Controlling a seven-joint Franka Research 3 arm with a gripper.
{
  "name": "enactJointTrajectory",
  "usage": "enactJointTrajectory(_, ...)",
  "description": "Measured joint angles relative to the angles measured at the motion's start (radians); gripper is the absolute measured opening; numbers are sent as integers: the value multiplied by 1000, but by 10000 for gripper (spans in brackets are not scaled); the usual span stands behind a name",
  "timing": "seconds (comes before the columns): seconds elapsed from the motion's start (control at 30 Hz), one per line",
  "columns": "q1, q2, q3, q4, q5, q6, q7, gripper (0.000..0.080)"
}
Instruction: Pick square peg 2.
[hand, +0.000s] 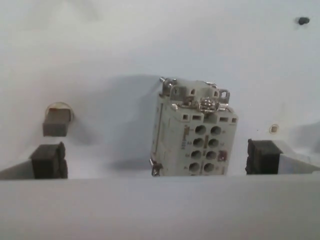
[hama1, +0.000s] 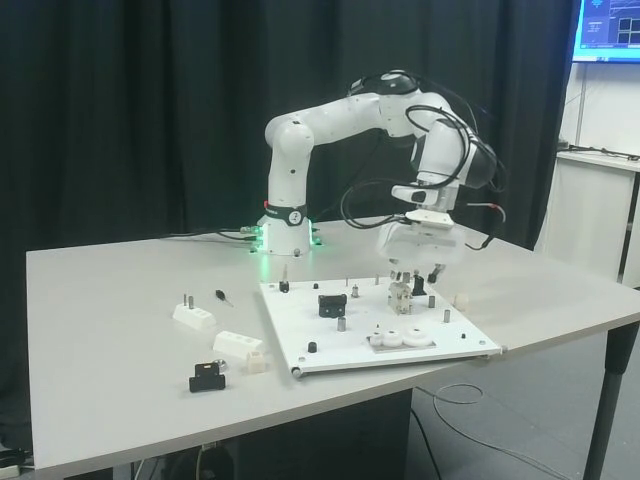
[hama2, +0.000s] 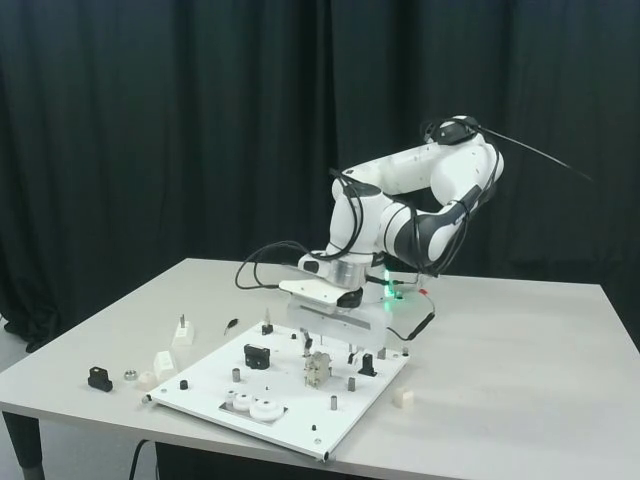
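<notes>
Directly below the gripper (hand: 155, 159), whose black fingertips (hand: 49, 161) stand wide apart and hold nothing, sits a multi-pin connector block (hand: 196, 135). Off to one side in the wrist view, the square peg (hand: 55, 123) stands upright as a small grey block on the white board (hama1: 300, 335), untouched. That board lies on the grey table (hama1: 110, 310), with small white blocks (hama1: 194, 317) scattered beside it. Black curtains (hama2: 200, 120) hang behind the white arm (hama2: 420, 200).

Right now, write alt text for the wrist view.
A grey multi-pin connector block stands on the white board, between the gripper's two black fingertips, which are apart. A small grey square peg sits beside one fingertip.
</notes>
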Motion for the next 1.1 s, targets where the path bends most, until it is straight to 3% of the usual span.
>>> enactJointTrajectory(0.7,10,-7,-32,17,-8,-35,-1,800)
enactJointTrajectory(1.1,12,-7,-41,27,-42,-38,-2,800)
